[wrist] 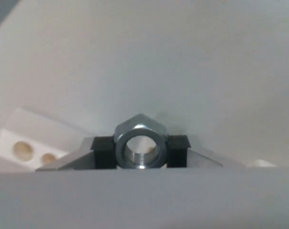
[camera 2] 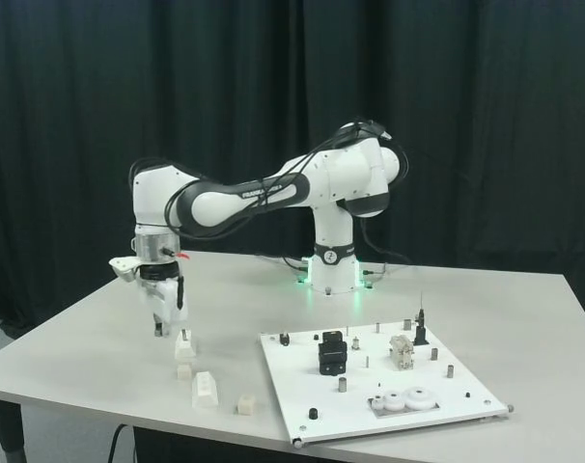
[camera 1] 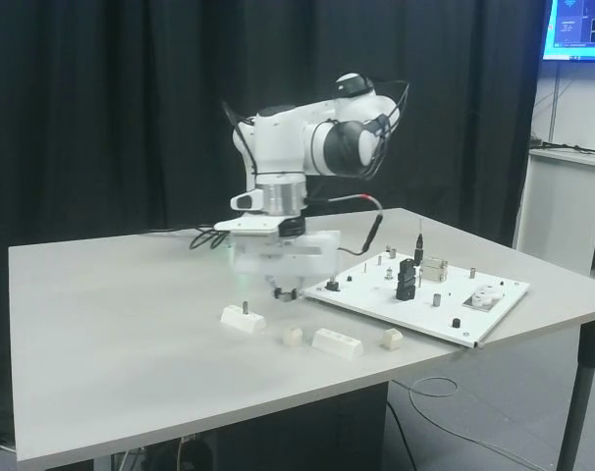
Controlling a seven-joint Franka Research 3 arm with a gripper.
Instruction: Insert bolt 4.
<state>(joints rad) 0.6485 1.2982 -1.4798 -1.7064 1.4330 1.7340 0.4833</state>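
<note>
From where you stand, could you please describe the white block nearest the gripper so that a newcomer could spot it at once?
Start at the grey table and find the row of small white blocks in front of the white board. The white block at the end farthest from the board, just below the gripper, is the one. Unlike its neighbours, it has a small dark pin standing up from its top.
</note>
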